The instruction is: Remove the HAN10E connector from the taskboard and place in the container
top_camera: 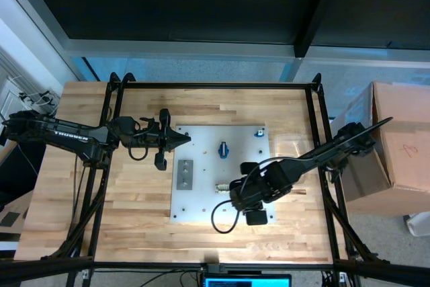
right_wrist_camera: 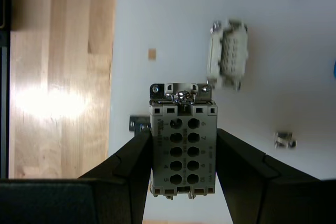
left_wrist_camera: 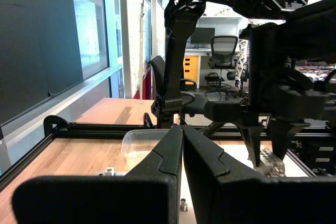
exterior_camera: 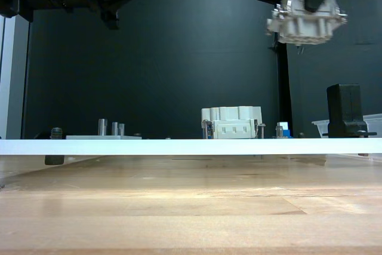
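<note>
Right gripper (right_wrist_camera: 184,135): over the near right part of the white board (top_camera: 201,199), raised high; I see its two fingers (right_wrist_camera: 131,161) pressed on the sides of the connector.
Connector (exterior_camera: 305,23): held in the air well above the board, clear of its seat, roughly level, with its ten-hole face toward the wrist camera.
Seat: I count one grey base (exterior_camera: 231,123) sitting on the board, below and to the left of the connector in the low view.
Left gripper (top_camera: 180,137): up high at the board's left edge, pointing inward; I read the fingers as closed together on nothing.
Container (left_wrist_camera: 139,142): clear plastic, on the table beside the board's far right corner.
</note>
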